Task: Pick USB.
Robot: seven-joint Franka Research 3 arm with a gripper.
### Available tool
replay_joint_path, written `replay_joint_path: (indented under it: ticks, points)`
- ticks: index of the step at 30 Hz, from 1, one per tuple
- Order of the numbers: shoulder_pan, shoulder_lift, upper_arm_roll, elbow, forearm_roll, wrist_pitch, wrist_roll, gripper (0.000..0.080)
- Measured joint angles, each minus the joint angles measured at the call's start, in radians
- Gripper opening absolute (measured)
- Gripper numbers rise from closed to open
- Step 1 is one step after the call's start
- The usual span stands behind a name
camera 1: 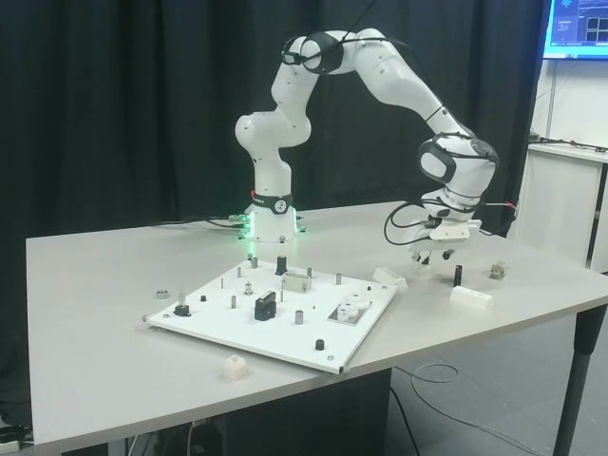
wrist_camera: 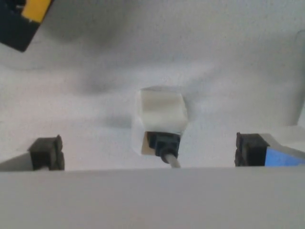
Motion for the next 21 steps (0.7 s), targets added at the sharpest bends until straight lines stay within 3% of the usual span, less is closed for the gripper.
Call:
replay_joint_path:
  ticks: [20, 21]
  points:
    - [0.006, 0.007, -0.001, 0.000, -0.001, 0.002, 0.015, 0.0800]
    - [0.006, 0.007, -0.001, 0.000, -0.001, 0.002, 0.016, 0.0516]
